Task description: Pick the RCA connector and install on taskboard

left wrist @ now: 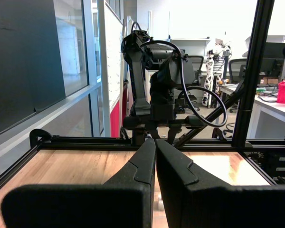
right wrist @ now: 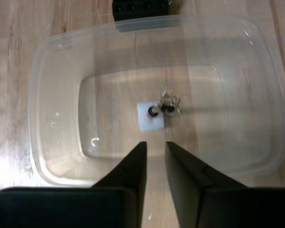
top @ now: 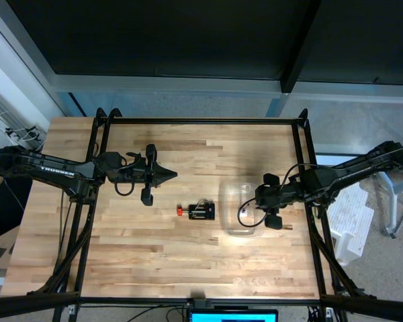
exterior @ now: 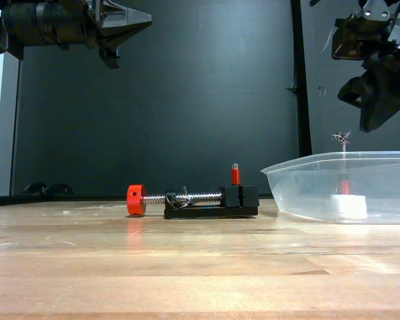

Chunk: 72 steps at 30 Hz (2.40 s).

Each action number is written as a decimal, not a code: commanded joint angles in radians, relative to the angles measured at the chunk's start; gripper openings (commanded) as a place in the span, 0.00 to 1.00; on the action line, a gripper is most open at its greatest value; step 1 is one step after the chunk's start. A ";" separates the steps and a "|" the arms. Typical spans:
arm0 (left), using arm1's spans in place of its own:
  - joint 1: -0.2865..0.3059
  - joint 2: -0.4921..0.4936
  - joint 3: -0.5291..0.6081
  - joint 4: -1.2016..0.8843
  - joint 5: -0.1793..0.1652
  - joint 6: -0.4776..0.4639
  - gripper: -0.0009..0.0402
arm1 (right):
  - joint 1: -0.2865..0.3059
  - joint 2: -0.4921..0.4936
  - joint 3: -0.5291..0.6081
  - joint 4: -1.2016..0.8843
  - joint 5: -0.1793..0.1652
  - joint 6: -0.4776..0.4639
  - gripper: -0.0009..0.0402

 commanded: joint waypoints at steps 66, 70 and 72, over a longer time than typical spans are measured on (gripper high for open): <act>0.000 0.000 0.000 0.000 0.000 0.000 0.02 | -0.005 0.359 -0.002 0.238 0.046 0.018 0.29; 0.000 0.000 0.000 0.000 0.000 0.000 0.02 | -0.005 0.359 -0.002 0.237 0.045 0.015 0.23; 0.000 0.000 0.000 0.000 0.000 0.000 0.02 | -0.006 0.359 -0.002 0.237 0.045 0.015 0.21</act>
